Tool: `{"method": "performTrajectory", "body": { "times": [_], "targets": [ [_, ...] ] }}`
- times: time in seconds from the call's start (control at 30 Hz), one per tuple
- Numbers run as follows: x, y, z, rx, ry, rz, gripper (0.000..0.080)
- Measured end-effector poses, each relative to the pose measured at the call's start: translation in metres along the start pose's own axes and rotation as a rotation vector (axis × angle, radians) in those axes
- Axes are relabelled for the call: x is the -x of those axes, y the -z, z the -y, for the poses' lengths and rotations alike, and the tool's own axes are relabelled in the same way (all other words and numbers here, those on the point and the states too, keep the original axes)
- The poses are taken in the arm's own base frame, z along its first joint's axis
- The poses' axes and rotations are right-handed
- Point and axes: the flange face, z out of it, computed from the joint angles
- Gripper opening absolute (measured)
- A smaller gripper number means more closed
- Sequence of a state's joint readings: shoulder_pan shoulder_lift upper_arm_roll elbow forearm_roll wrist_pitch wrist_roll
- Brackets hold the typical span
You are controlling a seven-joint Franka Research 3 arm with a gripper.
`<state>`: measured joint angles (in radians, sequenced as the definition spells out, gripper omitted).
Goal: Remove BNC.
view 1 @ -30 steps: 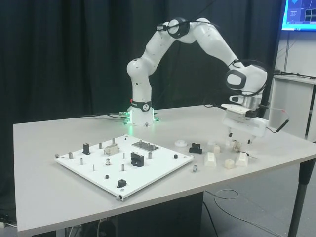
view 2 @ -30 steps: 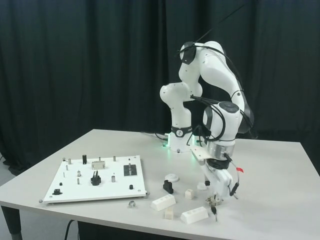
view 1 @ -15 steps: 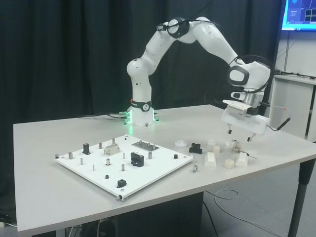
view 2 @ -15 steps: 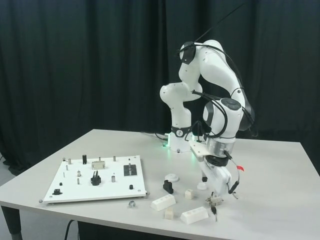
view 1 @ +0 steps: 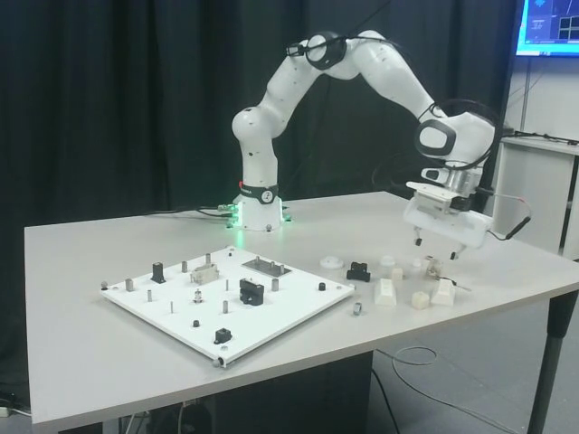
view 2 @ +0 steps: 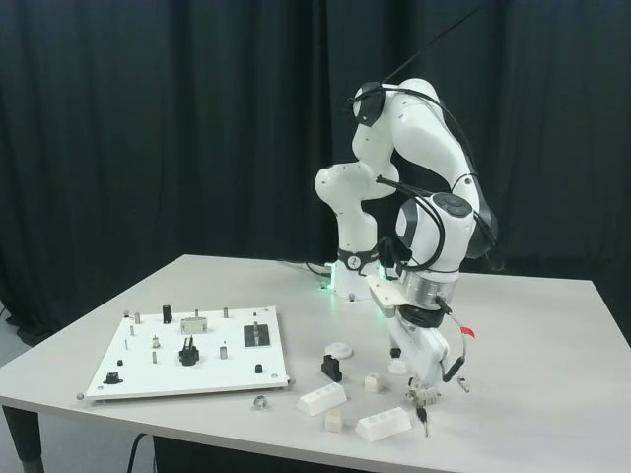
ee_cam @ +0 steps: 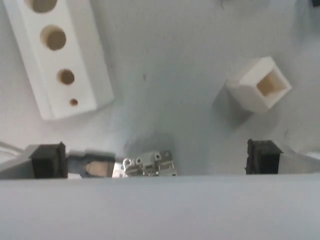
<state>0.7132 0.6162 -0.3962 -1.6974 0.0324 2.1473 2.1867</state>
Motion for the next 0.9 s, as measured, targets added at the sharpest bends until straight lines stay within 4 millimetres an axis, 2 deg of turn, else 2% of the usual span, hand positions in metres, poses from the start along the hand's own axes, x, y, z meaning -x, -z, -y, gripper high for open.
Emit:
{"method": "performTrajectory", "body": {
  "times": [0.9],
  "targets": [
    [-0.013, 0.010, 0.015, -0.012, 0.010, -0.023, 0.0800]
  ]
}}
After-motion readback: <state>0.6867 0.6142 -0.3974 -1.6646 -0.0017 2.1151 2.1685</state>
